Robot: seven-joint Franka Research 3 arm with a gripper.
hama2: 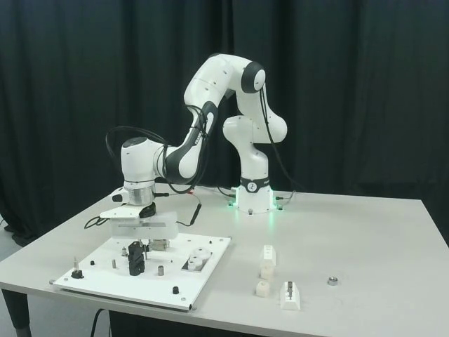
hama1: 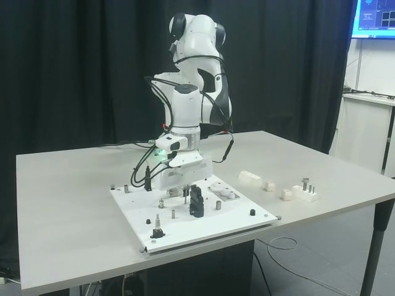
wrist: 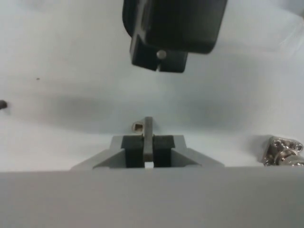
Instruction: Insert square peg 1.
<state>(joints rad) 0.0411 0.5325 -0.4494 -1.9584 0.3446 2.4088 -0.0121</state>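
We see the gripper (wrist: 148,159) closed on the square peg (wrist: 148,137), a thin grey bar standing upright between the two black fingertip pads (wrist: 132,151). The peg's lower end sits just beside a small square-edged socket (wrist: 137,126) on the white board (wrist: 71,95); we cannot tell whether it has entered or merely touches the rim.

In the wrist view a black block-shaped fixture (wrist: 173,28) stands on the board beyond the peg, and a metal connector fitting (wrist: 282,151) lies off to one side.

From the first room view, the gripper (hama1: 176,188) hangs low over the middle of the white board (hama1: 244,225), with the black fixture (hama1: 196,201) just beside it. Small pegs and posts stand around the board, one on a black base (hama1: 158,232) near the front edge. A green light (hama1: 162,149) shows at the wrist.

Second room view: the white arm (hama2: 203,105) reaches from its base (hama2: 254,200) down over the board (hama2: 210,263). On the grey table (hama2: 365,239) beside the board lie several small white blocks (hama2: 268,258) and a white holder with pins (hama2: 289,295)
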